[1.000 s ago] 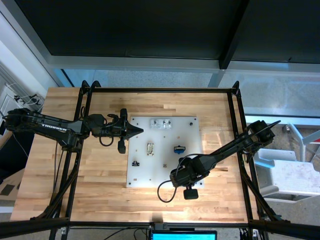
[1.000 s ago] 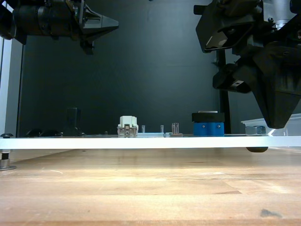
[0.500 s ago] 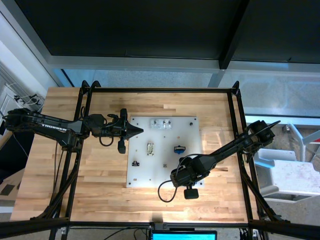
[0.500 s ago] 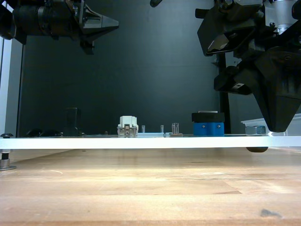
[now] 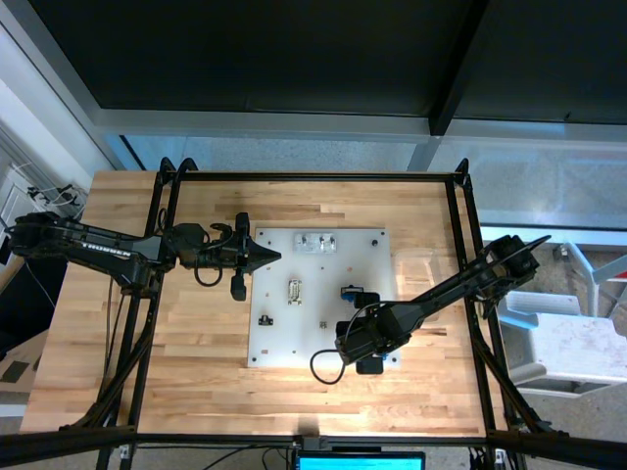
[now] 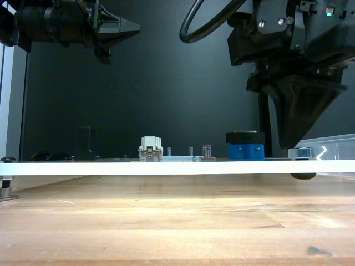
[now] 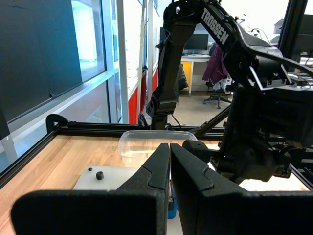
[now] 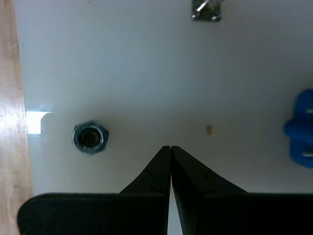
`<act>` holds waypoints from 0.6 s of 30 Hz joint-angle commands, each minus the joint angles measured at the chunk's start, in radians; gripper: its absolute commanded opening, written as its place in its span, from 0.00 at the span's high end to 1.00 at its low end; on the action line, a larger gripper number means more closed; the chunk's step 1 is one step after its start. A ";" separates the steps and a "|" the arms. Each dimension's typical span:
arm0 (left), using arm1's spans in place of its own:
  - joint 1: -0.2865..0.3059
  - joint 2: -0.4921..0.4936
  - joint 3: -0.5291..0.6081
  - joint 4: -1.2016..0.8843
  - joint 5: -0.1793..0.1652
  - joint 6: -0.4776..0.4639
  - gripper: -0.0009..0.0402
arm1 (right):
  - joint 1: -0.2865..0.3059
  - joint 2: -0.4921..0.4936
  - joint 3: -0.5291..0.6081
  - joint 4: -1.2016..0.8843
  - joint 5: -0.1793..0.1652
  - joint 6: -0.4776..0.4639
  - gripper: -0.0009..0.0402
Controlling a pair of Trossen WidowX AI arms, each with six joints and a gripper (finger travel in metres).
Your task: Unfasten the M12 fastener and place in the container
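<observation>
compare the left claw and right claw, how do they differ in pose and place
The left claw hangs high by the white board's left edge, pointing level. The right claw points down, low over the board's near right part. The right claw's tip is beside the silver nut without touching it, while the left claw is well above every part. Both are shut and hold nothing.

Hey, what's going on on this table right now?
The right arm is doing the work. Its right gripper hangs low over the near right part of the white board, shut on nothing. The small silver M12 nut sits beside its tips with the dark stud showing in its middle, so it is not unfastened yet and not in the clear container. The left gripper hangs shut in the air by the board's left edge.
</observation>
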State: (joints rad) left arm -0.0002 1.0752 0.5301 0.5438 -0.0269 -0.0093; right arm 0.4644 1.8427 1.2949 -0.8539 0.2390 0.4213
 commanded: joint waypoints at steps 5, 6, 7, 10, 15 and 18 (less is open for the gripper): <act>0.000 0.000 0.000 0.000 0.000 0.000 0.98 | 0.001 -0.005 0.045 -0.027 -0.098 -0.003 0.98; 0.000 0.000 0.000 0.000 0.000 0.000 0.98 | 0.001 -0.005 0.051 -0.027 -0.138 -0.003 0.98; 0.000 0.000 0.000 0.000 0.000 0.000 0.98 | 0.001 -0.005 0.056 -0.026 -0.176 -0.003 0.98; 0.000 0.000 0.000 0.000 0.000 0.000 0.98 | 0.003 -0.005 0.063 -0.008 -0.307 -0.008 0.98; 0.000 0.000 0.000 0.000 0.000 0.000 0.98 | 0.008 0.002 0.055 0.008 -0.324 -0.010 0.98; 0.000 0.000 0.000 0.000 0.000 0.000 0.98 | 0.008 0.017 0.054 0.014 -0.280 -0.010 0.98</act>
State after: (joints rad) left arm -0.0002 1.0752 0.5301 0.5442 -0.0269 -0.0097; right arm 0.4721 1.8515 1.3514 -0.8425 -0.0578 0.4118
